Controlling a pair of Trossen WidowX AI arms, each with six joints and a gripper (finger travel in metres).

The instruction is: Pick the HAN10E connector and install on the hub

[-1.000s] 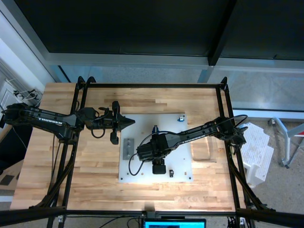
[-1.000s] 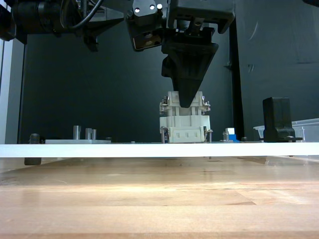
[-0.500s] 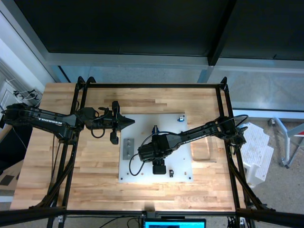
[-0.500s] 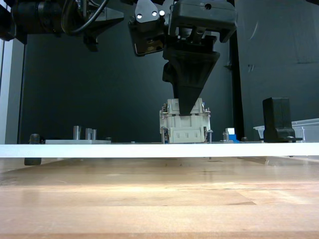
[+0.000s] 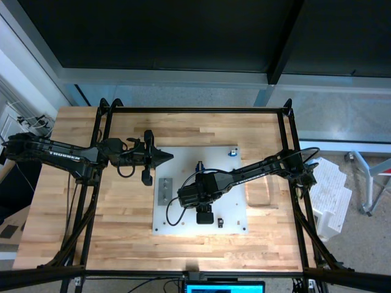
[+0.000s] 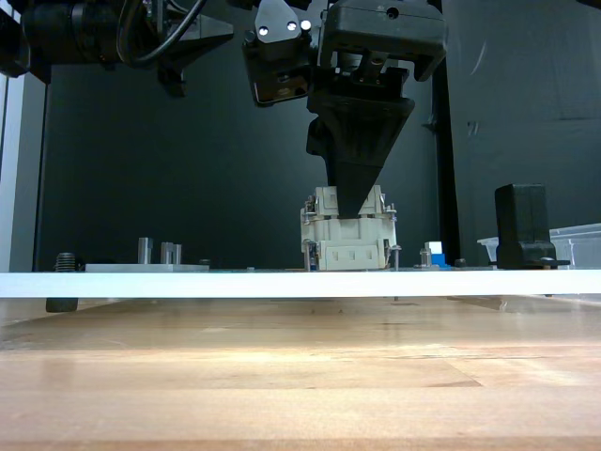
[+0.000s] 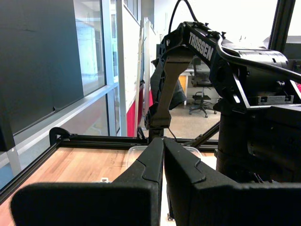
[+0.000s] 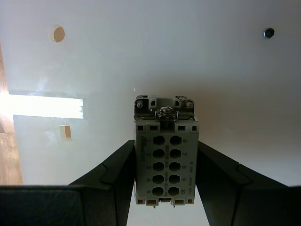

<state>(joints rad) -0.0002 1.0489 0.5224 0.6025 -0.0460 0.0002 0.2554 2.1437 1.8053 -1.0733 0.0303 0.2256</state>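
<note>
Near the desk's (image 5: 122,232) front edge, over the middle of the one white board (image 5: 235,213), the right gripper (image 6: 350,202) points straight down. Its jaws are narrowed onto the long sides of the single HAN10E connector (image 8: 164,162), which sits in the top of the one hub (image 6: 347,252). The connector face shows ten holes in two rows of five; the digits beside them are too small to read. Farther back, towards the left edge, the left gripper (image 7: 162,143) hangs level with its jaws pressed together on nothing. The right arm (image 7: 188,47) reads "TROSSEN".
</note>
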